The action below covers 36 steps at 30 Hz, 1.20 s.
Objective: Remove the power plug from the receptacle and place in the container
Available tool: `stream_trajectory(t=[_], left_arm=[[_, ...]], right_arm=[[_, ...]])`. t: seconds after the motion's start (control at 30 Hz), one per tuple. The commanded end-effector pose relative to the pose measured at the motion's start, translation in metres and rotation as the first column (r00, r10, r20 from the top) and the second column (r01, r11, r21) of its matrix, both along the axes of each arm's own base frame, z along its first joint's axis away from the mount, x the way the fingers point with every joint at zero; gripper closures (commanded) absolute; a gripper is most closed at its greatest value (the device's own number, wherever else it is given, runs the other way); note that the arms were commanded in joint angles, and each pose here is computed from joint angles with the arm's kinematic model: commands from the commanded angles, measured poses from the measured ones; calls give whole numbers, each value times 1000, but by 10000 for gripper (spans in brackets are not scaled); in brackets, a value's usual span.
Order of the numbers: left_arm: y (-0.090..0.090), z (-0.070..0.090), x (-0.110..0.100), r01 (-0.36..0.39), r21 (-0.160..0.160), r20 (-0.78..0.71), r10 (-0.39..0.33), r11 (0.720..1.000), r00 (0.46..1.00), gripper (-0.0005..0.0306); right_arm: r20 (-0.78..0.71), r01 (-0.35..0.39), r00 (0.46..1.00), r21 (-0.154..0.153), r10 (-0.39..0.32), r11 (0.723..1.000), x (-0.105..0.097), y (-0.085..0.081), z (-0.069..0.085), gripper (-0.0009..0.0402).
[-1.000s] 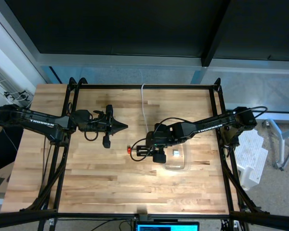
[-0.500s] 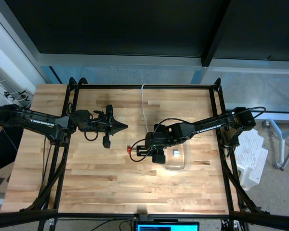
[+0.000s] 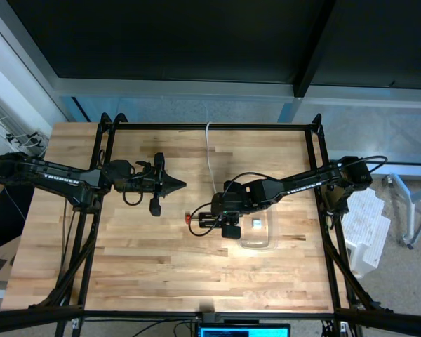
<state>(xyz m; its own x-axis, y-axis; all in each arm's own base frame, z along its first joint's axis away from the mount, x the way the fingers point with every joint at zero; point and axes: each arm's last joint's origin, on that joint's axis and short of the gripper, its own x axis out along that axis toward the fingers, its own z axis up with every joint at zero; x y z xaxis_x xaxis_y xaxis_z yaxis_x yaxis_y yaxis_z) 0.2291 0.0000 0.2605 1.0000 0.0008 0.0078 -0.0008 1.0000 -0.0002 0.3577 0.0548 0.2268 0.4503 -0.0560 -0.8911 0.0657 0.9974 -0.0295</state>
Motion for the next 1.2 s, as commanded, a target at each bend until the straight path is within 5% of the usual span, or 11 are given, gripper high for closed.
stream_trajectory(t=[0.03, 0.17, 1.2], left_arm=[[0, 0, 0, 0, 0, 0, 0, 1000, 1000, 300], [0, 0, 0, 0, 0, 0, 0, 1000, 1000, 300], [0, 0, 0, 0, 0, 0, 0, 1000, 1000, 300]], right_arm=[[0, 2, 1000, -1, -2, 1000, 0, 0, 0, 360], [0, 3, 1000, -1, -3, 1000, 0, 0, 0, 396], [34, 4, 999, 6, -4, 1000, -8, -1, 17, 393]])
